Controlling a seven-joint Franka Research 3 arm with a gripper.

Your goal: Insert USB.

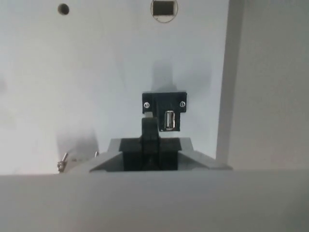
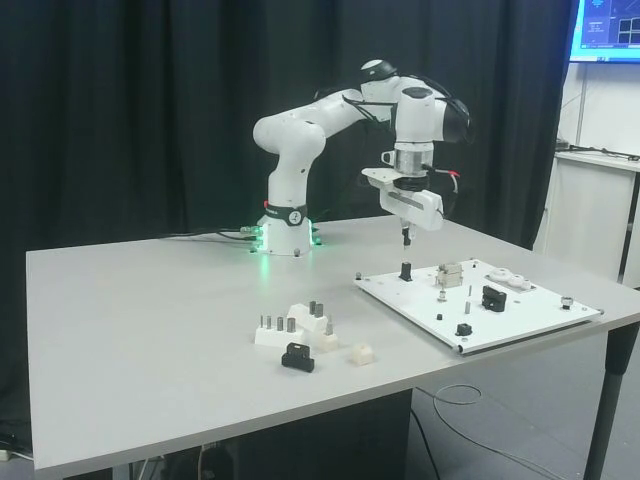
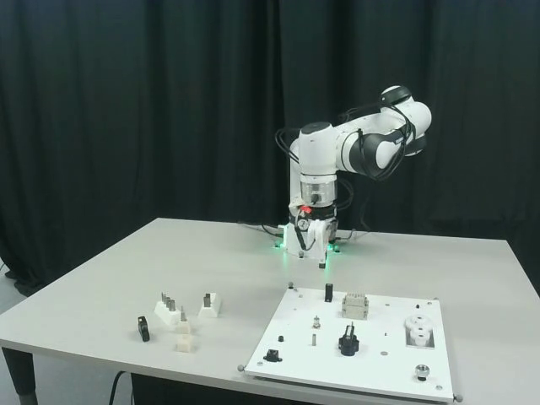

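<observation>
Below the pincer (image 2: 406, 237), USB socket (image 2: 406, 271), apart

Black curtains (image 3: 169, 110) hang in long folds behind the grey table (image 2: 150, 310) and cover the whole back of the room. At the right side of the first room view, a screen (image 2: 605, 30) is lit high on the wall, above a white cabinet (image 2: 590, 200). A thin cable (image 2: 470, 400) hangs in a loop under the table edge, near a black table leg (image 2: 600, 420).

White rounded arm (image 3: 337, 148), black joint bands, green-lit base (image 2: 283, 240), grey wrist flange.
</observation>
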